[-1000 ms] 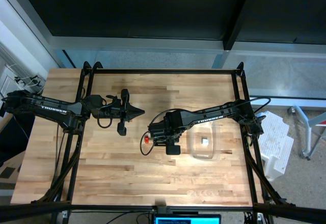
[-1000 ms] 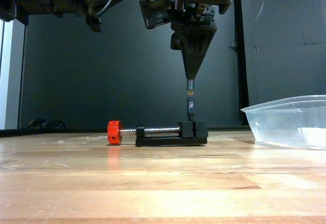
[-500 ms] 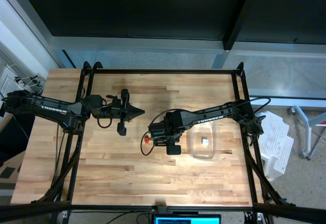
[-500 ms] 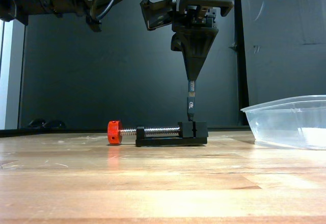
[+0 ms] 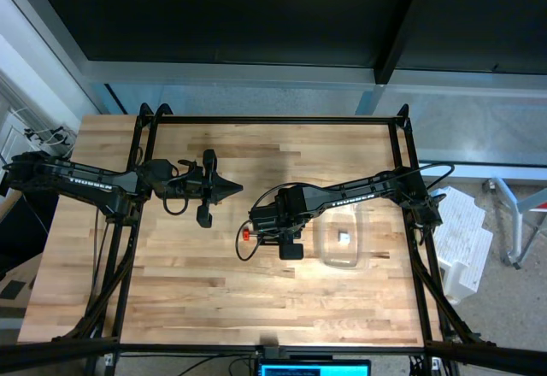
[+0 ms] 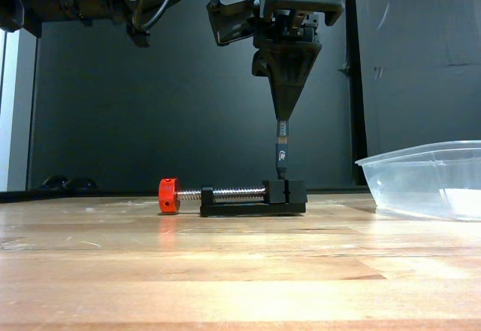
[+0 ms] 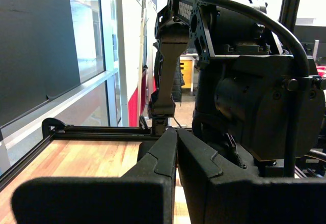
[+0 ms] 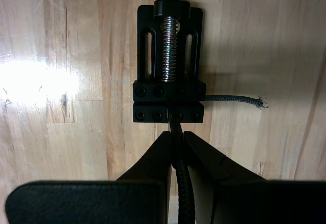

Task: Pick the USB-C connector and install on taskboard

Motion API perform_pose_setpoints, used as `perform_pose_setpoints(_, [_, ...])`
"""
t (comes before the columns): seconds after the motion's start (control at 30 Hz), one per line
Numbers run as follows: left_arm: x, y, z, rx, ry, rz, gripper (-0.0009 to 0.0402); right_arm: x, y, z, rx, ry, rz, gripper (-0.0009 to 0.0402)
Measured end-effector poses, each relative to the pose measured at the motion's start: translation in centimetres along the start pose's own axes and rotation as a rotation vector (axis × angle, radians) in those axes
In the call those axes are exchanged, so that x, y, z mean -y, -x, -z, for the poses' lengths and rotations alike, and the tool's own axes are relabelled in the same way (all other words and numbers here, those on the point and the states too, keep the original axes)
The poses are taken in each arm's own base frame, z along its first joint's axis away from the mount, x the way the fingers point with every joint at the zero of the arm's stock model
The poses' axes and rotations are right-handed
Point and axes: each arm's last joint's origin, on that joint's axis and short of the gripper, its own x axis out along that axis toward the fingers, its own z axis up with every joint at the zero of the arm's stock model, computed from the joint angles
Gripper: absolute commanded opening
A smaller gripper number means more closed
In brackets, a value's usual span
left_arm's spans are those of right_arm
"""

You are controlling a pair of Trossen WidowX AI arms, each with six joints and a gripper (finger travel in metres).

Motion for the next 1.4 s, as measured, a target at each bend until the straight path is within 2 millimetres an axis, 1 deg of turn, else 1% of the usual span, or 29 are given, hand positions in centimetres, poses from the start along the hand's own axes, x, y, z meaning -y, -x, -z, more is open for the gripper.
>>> perform_pose_setpoints(1.4, [0.00,0.00,0.00,0.000,0.000,0.000,0.0000,0.10,0.13,-0.04,0.004,0.012,0.000,0.0000])
